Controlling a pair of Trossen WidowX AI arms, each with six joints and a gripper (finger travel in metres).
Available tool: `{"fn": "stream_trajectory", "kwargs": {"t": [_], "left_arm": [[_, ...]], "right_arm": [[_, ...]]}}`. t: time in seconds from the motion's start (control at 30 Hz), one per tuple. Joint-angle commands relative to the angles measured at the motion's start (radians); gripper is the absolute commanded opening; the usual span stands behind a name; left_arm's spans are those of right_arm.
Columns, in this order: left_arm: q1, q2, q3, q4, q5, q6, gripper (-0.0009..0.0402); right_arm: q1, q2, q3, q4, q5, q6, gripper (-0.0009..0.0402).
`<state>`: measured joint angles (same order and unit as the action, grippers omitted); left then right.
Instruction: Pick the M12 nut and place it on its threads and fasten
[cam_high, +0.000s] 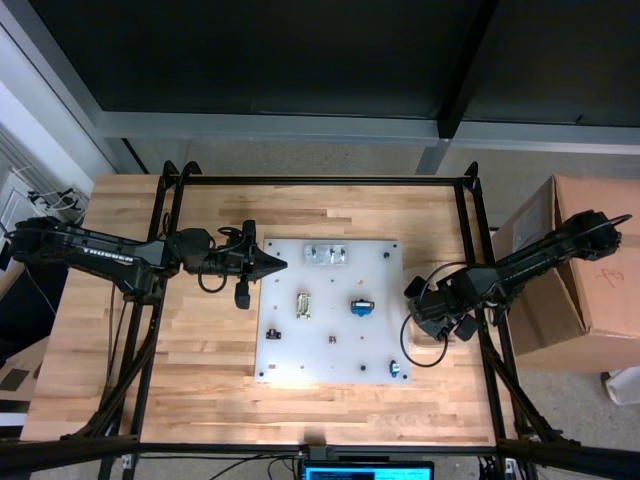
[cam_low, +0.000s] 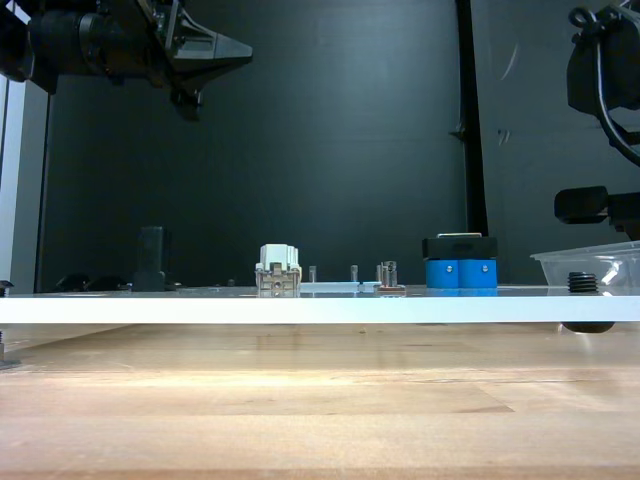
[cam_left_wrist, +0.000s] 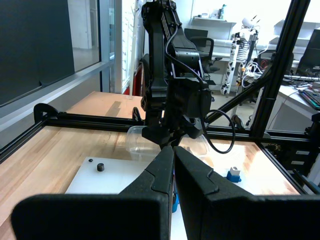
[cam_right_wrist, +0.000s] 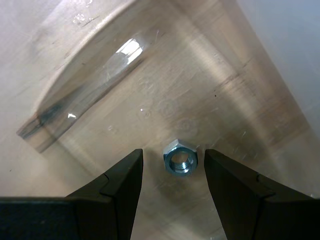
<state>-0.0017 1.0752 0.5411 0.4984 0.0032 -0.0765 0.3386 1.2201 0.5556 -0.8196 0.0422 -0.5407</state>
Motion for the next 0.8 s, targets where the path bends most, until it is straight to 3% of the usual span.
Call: {"fn": "stream_trajectory", "kwargs": {"t": [0.03, 0.67, 0.8], "left_arm": [[0.0, 0.0, 0.0, 0.0, 0.0, 0.0, 0.0], [0.0, 0.0, 0.0, 0.0, 0.0, 0.0, 0.0], [0.0, 0.0, 0.0, 0.0, 0.0, 0.0, 0.0]], "right_arm": [[0.0, 0.0, -0.012, 0.011, 0.0, 0.0, 0.0169], [-0.002, 0.0, -0.024, 0.026, 0.001, -0.019, 0.0168], [-0.003, 0.0, -0.024, 0.027, 0.001, -0.019, 0.0151]]}}
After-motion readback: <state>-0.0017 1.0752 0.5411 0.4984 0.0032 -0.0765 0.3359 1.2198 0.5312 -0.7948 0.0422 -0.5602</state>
